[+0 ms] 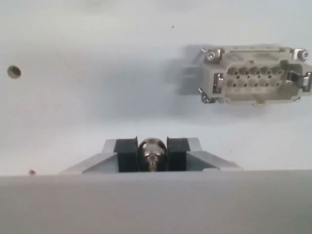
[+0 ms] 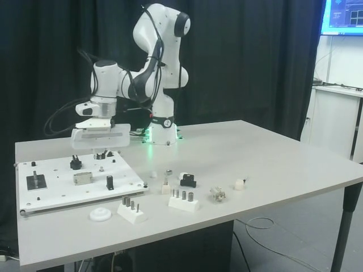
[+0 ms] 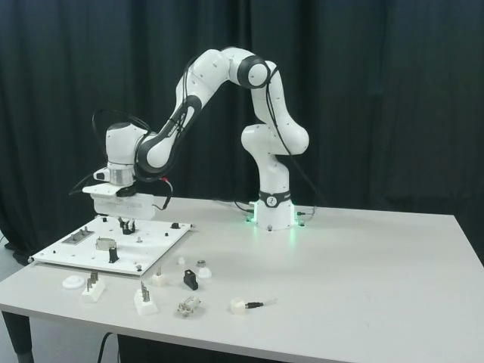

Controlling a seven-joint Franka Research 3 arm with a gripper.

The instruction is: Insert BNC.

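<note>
BNC plug (image 1: 152, 154) sits nearest the wrist camera, clamped between the two black fingers (image 1: 126, 154) of the tool (image 1: 152, 156); jaws narrow, closed on its metal body. Tool (image 2: 102, 154) hangs just above the white board (image 2: 57, 184) on the grey tabletop (image 2: 255, 153). Ahead of the tool, a multi-pin rectangular connector (image 1: 256, 75) is mounted on the board. A small hole (image 1: 14, 72) lies well off to the other side.

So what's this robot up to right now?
The white arm is holding a small metal BNC connector between its two black fingers and hovering low over a white board at one end of the grey table. A multi-pin connector sits on the board nearby. The plug is not yet seated; other small parts lie loose on the table.
</note>
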